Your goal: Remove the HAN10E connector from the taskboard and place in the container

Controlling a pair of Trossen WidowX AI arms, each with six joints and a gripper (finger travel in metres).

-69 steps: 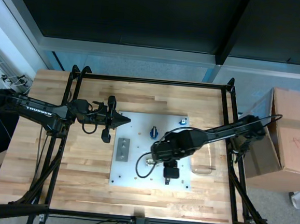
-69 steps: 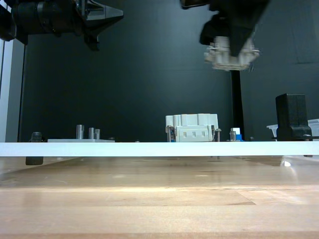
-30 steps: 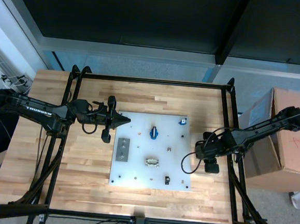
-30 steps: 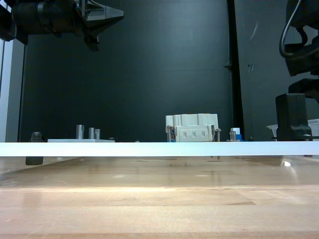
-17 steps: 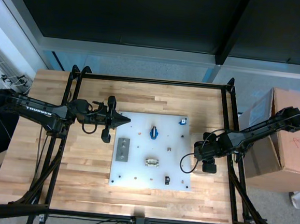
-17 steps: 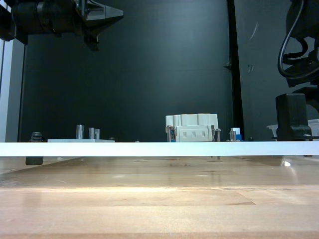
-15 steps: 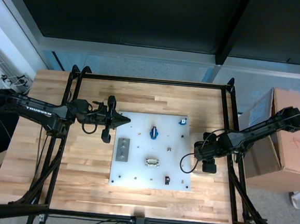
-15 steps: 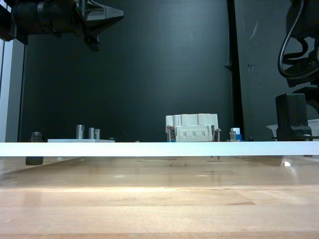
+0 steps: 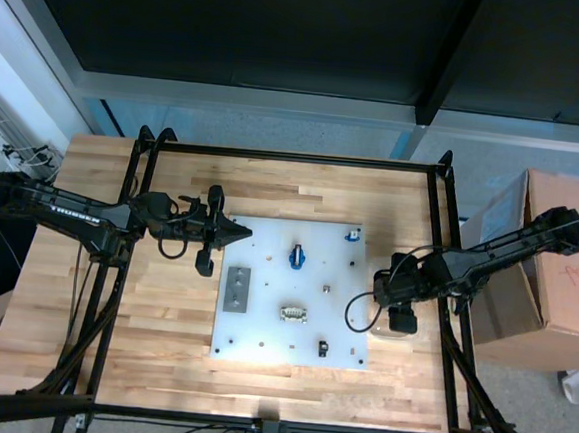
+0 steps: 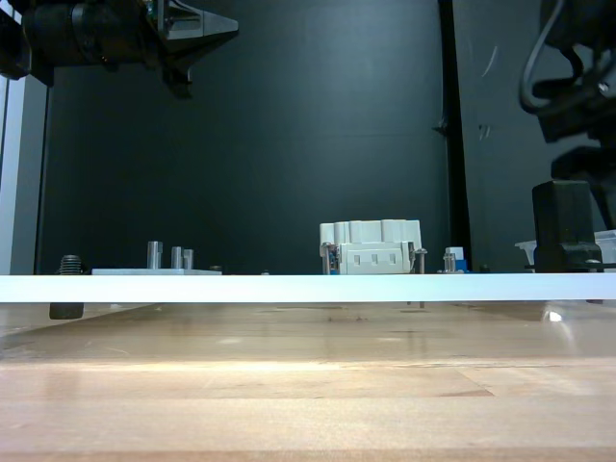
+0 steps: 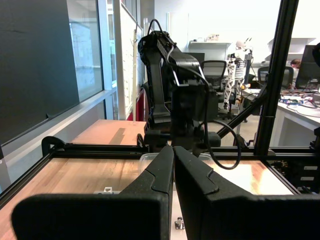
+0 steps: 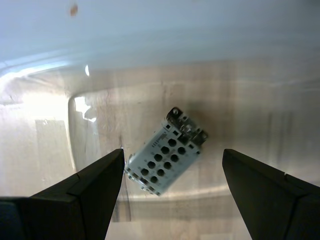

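The HAN10E connector [image 12: 165, 159], a grey block with rows of pin holes, lies free and askew on the floor of the clear container [image 12: 250, 100]. My right gripper [image 12: 172, 165] hangs straight above it, open, and both fingers [image 12: 85, 195] are clear of the part. From the high view the right gripper [image 9: 399, 310] sits over the container [image 9: 408, 332], just right of the white taskboard [image 9: 265, 275]. The connector's grey base housing [image 9: 294, 314] [image 10: 371, 248] stays on the board. My left gripper [image 9: 243, 232] [image 11: 173, 147] is shut on nothing, high over the board's left edge.
On the board stand a black plug [image 9: 325, 349] [image 10: 563, 226], a blue part [image 9: 297, 256] and a grey block with pegs [image 9: 236, 288]. A black frame rail [image 9: 447, 259] runs right behind the container. A cardboard box [image 9: 556, 268] sits beyond the table's right edge.
Earlier my right gripper held the connector above the board's middle. It carried it right to the container, where the connector now lies free under open fingers. The left arm has not moved.
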